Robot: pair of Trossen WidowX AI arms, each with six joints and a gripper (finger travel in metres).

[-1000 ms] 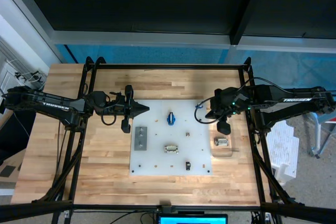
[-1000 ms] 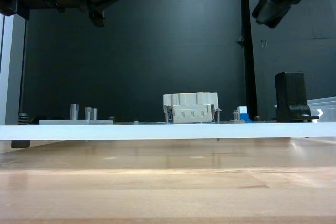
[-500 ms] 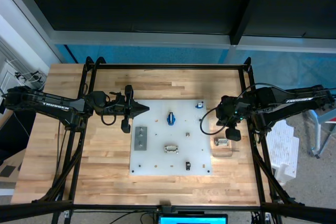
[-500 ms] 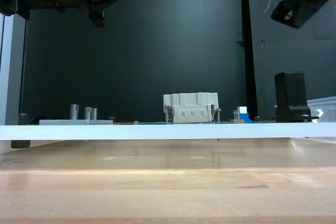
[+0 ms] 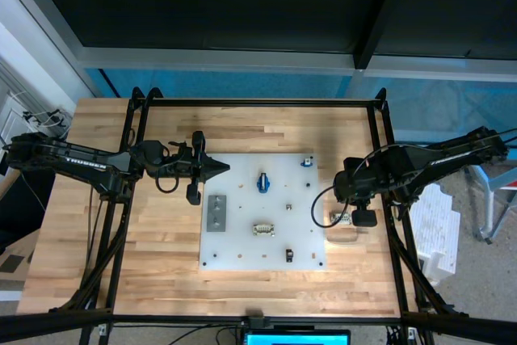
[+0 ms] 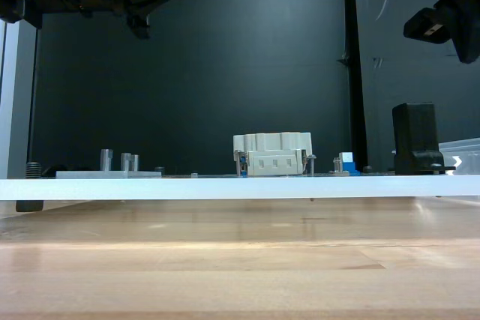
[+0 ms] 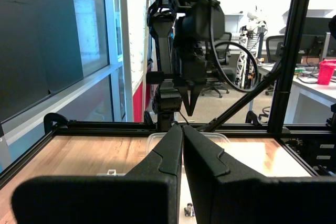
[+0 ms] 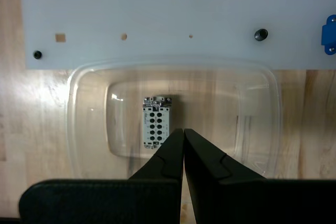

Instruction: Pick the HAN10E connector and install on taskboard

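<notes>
Nothing's installed yet, as far as I can tell. Closest to me on the wooden desk (image 5: 145,280) is the taskboard (image 5: 242,252), a matte white plate dotted with small holes. A stubby black part (image 5: 290,255) sits by its near edge. Behind that is the beige socket (image 5: 262,230) with silvery flanges, and it looks like nothing's plugged into it.

Just beside the board's right edge is a glossy clear tray (image 8: 71,108) with rounded corners. The HAN10E connector (image 8: 156,121) is lying flat in it, a small pale block with its rows of contacts facing up. My right end effector (image 8: 184,130) hangs over that tray with fingers pressed together and holding nothing, so I reckon the pick, carry and seating are all left to do.

Further back are a dull grey metal block (image 5: 216,212) and a blue knob (image 5: 262,182). The left end effector (image 7: 182,126) is parked over the board's far-left corner, pinched together and empty.
</notes>
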